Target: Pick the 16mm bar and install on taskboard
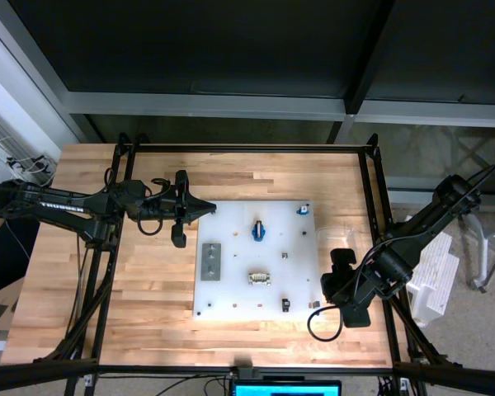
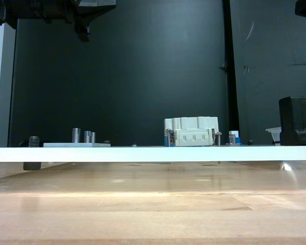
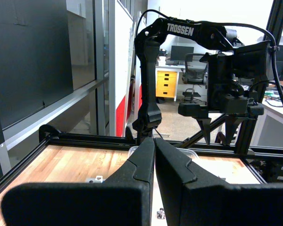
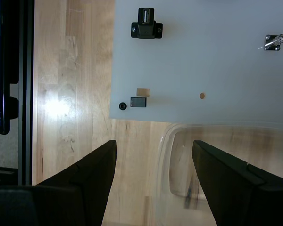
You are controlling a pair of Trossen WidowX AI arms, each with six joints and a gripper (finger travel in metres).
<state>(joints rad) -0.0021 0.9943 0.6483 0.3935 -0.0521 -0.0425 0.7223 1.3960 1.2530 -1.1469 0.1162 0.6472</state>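
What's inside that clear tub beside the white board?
Wood shows through the tub. One small dark item lies inside; whether it is the 16mm bar, I cannot tell. The open right gripper above hides part. The shut left gripper hangs over the board's left edge.

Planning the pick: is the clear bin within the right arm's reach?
Likely yes: the open right gripper hangs over the clear bin, nothing between. The shut left gripper hovers by the board's far-left corner. Bar not discernible.
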